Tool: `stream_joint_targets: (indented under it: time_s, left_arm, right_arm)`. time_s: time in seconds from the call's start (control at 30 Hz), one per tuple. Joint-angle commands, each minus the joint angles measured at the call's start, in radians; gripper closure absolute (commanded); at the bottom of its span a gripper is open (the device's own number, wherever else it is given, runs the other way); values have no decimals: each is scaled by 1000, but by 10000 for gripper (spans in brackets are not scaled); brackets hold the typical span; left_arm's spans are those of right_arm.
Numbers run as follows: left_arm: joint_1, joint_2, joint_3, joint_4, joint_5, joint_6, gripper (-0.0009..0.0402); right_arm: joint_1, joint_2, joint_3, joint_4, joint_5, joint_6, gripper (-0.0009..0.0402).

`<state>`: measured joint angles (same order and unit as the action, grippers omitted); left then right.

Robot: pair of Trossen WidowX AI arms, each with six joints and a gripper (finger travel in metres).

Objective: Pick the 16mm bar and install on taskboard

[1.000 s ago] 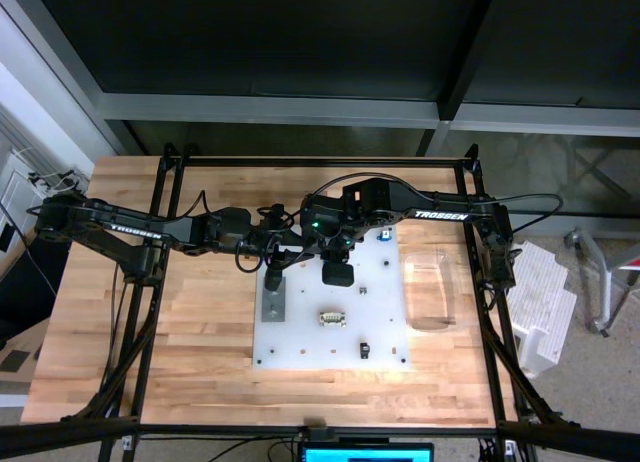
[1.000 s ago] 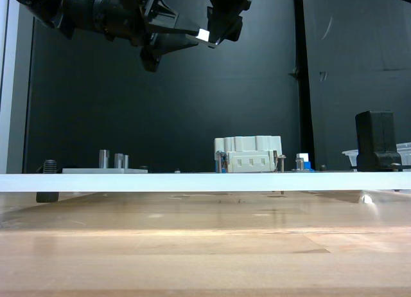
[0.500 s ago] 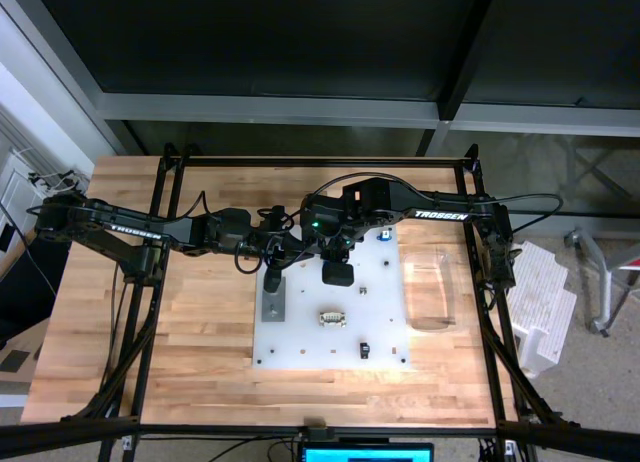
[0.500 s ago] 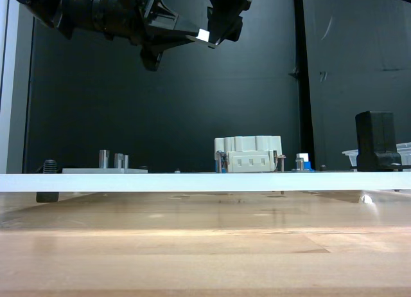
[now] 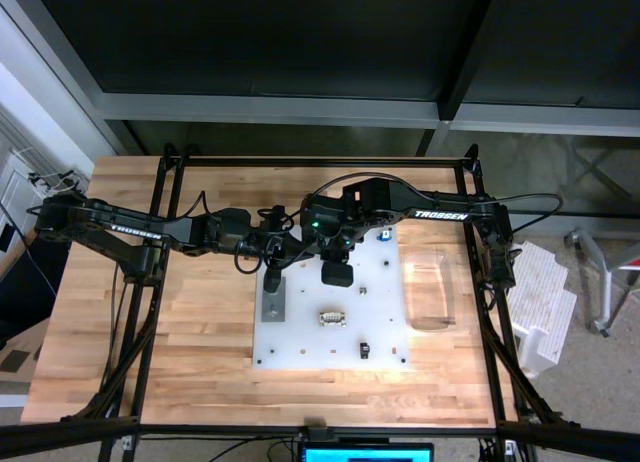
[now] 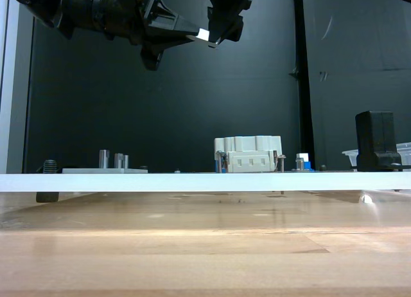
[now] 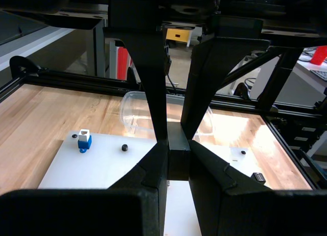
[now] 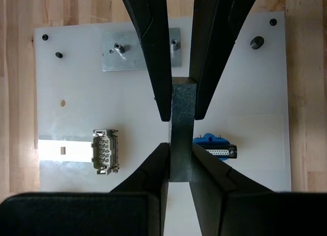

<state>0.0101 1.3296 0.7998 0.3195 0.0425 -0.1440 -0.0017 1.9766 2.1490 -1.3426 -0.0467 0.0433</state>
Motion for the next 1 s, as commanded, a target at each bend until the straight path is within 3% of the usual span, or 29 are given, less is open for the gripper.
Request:
stream_joint_targets:
  time_s: [0.03,0.23,0.47,0.67,1.0]
  left_arm:
    - [0,0,0,0,6,0,392]
    - [0,0,0,0,6,0,393]
    - [0,0,0,1,6,0,394]
    - [0,0,0,3,6,-1,393]
    - [1,0,0,38,4,-5,394]
  right_arm:
    - [-1,0,0,1,2,1,330]
    - [-1,-2,0,0,2,0,313]
    - [-1,-39,0,-2,3,0,258]
    - [0,-100,-23,3,57,-5,213]
    - [1,-297,-299,283,58,-3,188]
